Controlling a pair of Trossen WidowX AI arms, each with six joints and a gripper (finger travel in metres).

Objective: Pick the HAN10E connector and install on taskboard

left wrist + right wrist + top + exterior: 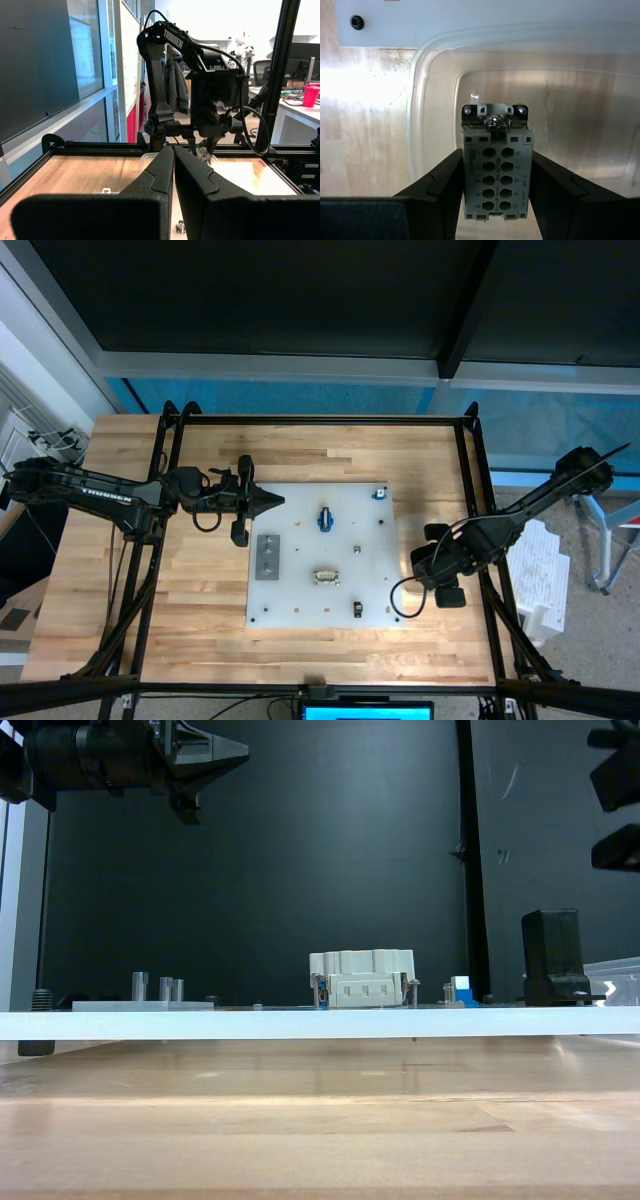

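A beige-grey HAN10E connector (pixel 495 167) with two rows of holes and a metal screw end sits between the fingers of my right gripper (pixel 495 172), which is shut on it over the clear tray (pixel 432 80). In the high view the right gripper (pixel 432 566) is just off the right edge of the white taskboard (pixel 300 612). My left gripper (pixel 272 501) hovers above the board's far left corner with its fingers (pixel 165 167) pressed together and nothing between them. It shows high up in the low view (pixel 238 760).
On the board stand a grey block with holes (pixel 267 556), a blue part (pixel 326 518), a beige connector block (pixel 325 579) and small black fittings (pixel 357 609). A black frame surrounds the wooden table (pixel 150 630).
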